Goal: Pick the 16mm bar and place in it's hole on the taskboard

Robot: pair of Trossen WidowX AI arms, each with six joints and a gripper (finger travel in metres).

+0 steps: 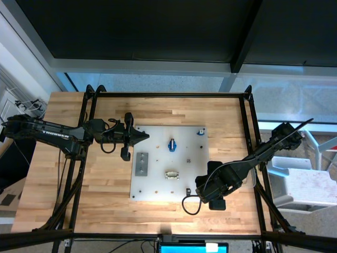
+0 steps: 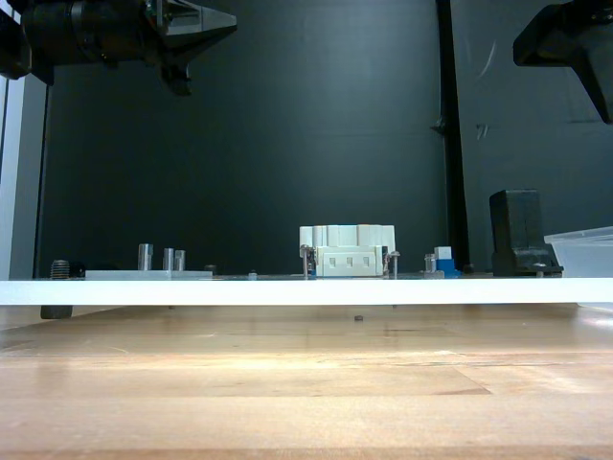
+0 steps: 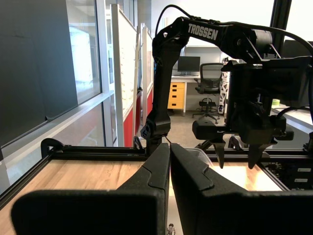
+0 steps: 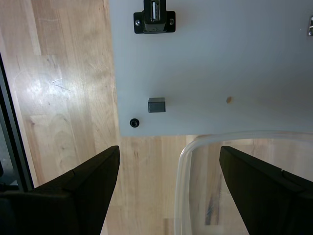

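Neither hand holds the 16mm bar, and you cannot tell it among the metal pegs (image 2: 145, 257) standing on the grey block (image 1: 141, 163) at the taskboard's (image 1: 158, 184) left side. Your right hand (image 4: 168, 148) hangs spread wide above the taskboard's near right corner, over a clear bin (image 4: 182, 156). Your left hand (image 3: 169, 147) is pinched closed, high over its left edge. Find the bar first, then descend straight and straddle it squarely.

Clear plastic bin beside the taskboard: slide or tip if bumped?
Clear plastic bin looks thin-walled and low, so probably light: likelier to slide on the wooden table than tip. Rim may flex. Right gripper hangs open above it; left gripper, shut, is high over the left edge of the taskboard. 16mm bar: cannot tell where.
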